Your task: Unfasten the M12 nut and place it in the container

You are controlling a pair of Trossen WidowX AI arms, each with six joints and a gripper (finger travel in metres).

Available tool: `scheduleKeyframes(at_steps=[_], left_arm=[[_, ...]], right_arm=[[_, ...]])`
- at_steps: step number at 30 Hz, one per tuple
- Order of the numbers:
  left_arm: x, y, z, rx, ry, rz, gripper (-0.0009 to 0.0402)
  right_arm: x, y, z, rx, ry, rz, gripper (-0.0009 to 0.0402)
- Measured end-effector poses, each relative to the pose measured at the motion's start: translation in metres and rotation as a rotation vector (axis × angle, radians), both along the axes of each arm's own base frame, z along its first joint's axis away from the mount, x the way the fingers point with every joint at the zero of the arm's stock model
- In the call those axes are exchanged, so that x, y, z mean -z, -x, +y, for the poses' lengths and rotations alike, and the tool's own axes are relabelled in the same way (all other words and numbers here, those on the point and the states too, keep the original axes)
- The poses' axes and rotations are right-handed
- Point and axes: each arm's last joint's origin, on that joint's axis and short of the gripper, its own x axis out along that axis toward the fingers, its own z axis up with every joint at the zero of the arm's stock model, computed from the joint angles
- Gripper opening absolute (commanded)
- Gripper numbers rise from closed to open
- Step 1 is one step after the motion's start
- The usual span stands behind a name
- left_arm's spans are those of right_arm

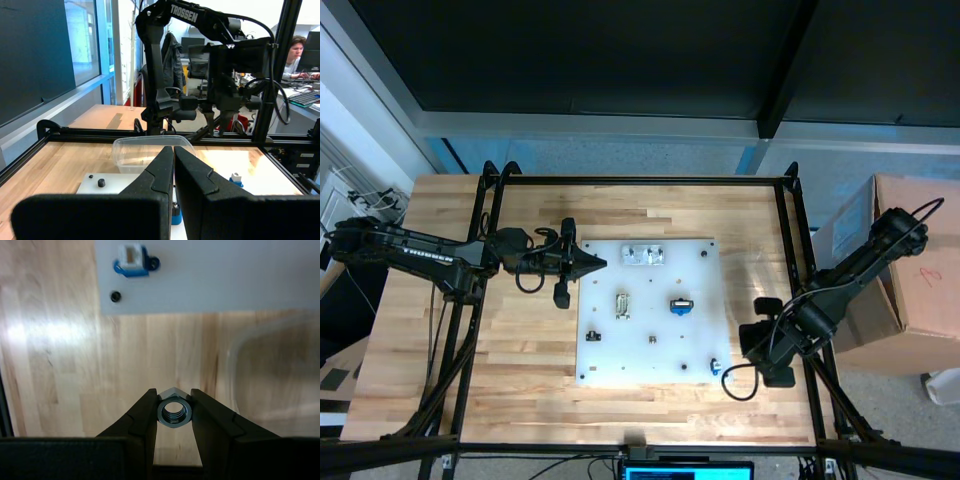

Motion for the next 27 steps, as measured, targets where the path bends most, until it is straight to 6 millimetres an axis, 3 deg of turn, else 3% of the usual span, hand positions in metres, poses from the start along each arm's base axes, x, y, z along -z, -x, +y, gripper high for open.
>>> scheduleKeyframes(at_steps=[20, 27], left_arm=[[0.0, 0.0, 0.0, 0.0, 0.0, 0.0, 0.0], [0.0, 0.0, 0.0, 0.0, 0.0, 0.0, 0.0]], right_arm=[[0.079, 0.004, 0.01, 0.083, -0.041, 0.051, 0.0012], [0.092, 0.004, 0.011, 0.083, -0.042, 0.045, 0.0024]])
